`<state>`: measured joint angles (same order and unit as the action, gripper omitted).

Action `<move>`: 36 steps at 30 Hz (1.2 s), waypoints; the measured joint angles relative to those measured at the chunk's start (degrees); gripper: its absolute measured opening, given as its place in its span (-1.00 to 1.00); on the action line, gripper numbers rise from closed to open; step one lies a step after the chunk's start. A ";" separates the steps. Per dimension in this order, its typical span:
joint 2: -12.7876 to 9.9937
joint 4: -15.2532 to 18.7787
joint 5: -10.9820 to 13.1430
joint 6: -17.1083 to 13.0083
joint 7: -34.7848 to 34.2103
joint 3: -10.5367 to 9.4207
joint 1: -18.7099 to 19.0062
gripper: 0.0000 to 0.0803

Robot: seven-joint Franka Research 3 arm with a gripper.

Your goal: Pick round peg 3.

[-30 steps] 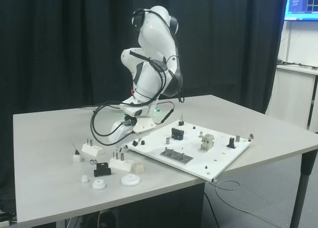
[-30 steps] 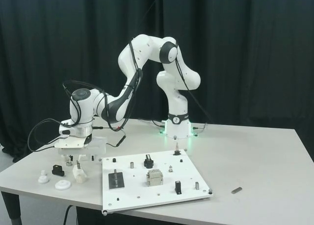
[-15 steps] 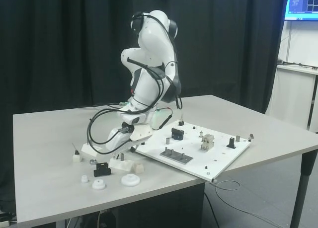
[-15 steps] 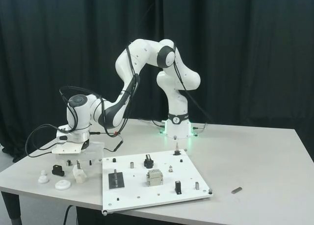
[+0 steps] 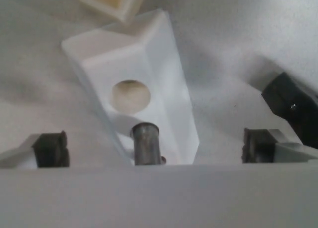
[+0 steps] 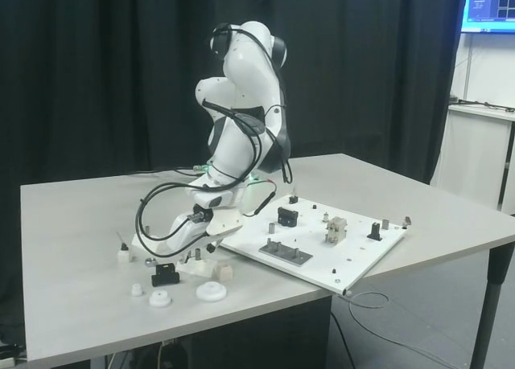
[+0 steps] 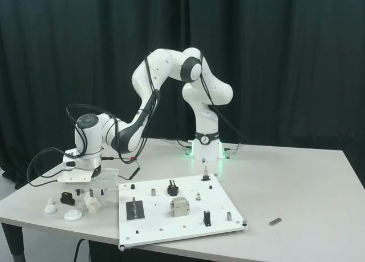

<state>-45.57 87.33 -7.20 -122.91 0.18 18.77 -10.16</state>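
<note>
In the wrist view a grey round peg (image 5: 145,143) stands upright in a white holder block (image 5: 144,74), beside an empty round hole in the same block. My gripper (image 5: 153,147) is open and low over the block, with the peg between its two fingertips (image 5: 49,148), which do not touch it. From the room cameras the gripper (image 6: 193,247) (image 7: 84,188) sits down among the small white holders at the table's left end, and the hand hides the peg itself.
The white assembly board (image 6: 354,260) (image 7: 182,222) with several fitted parts lies right beside the hand. A black block (image 6: 165,273) (image 7: 67,198) and white discs (image 6: 211,289) (image 7: 72,215) lie close by. A black part (image 5: 293,106) sits near one fingertip.
The arm has lowered the hand from above the holders down onto them, bringing the fingers to either side of the peg. Nothing on the table has shifted.
</note>
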 joint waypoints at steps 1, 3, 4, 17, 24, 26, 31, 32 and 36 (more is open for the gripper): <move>-0.07 -0.07 0.00 0.02 0.13 -0.03 -0.07 0.99; -0.20 -0.24 0.00 0.18 0.58 -0.09 -0.22 0.75; -0.27 -0.33 0.00 0.33 0.79 -0.13 -0.29 0.75; -0.63 -1.00 0.03 1.24 1.52 -0.36 -0.62 -0.07; -0.64 -1.09 0.04 1.60 1.52 -0.51 -0.61 -0.57; -0.64 -1.15 0.04 1.69 1.52 -0.54 -0.61 -0.72; -0.64 -1.65 0.04 2.46 1.52 -0.56 -0.61 -0.72; -0.64 -1.84 0.04 2.83 1.52 -0.56 -0.61 -0.72; -0.64 -2.90 0.04 4.72 1.52 -0.56 -0.61 -0.72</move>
<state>-46.21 84.43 -7.16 -118.20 1.70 18.21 -10.78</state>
